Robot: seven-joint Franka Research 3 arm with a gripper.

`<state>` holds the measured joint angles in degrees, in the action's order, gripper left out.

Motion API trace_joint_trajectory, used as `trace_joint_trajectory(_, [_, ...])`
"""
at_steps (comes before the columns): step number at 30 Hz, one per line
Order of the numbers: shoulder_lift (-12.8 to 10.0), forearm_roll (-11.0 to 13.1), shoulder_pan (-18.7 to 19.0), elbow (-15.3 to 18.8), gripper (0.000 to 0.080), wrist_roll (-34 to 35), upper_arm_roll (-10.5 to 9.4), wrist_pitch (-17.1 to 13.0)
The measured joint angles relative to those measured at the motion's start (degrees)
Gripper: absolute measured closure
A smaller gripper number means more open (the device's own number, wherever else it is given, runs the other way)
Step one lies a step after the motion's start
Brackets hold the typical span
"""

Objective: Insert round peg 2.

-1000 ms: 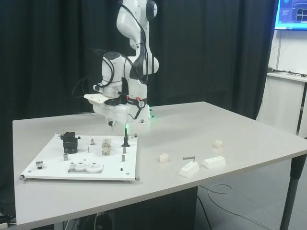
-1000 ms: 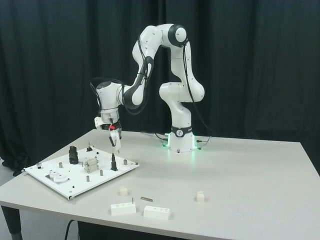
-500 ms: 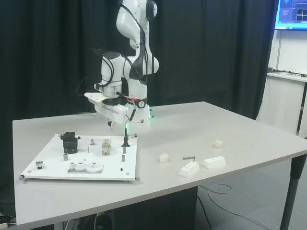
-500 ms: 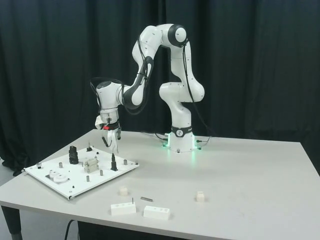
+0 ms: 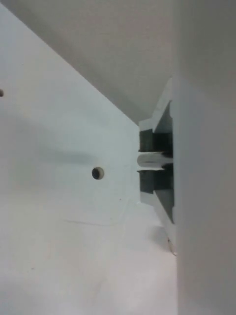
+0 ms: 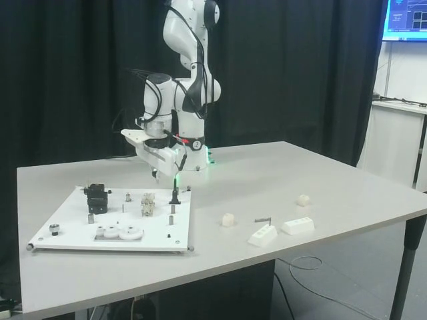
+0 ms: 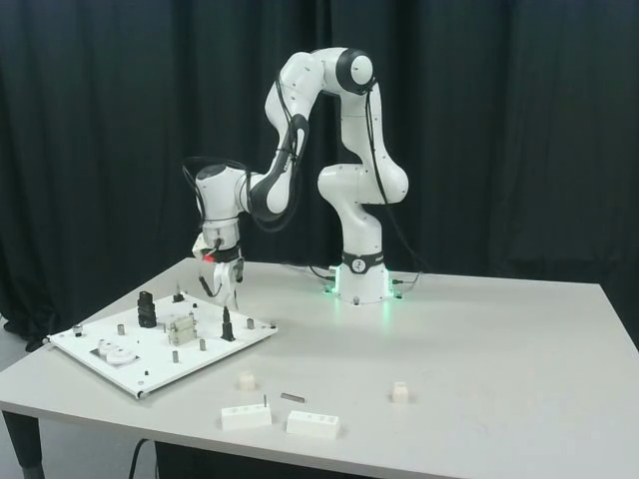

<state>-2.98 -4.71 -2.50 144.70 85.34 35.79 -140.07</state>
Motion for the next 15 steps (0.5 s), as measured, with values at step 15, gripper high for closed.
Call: trace_joint_trajectory(15, [-2.56,0.0,-0.02,0.05,0.0731,2.54,0.6,-3.12])
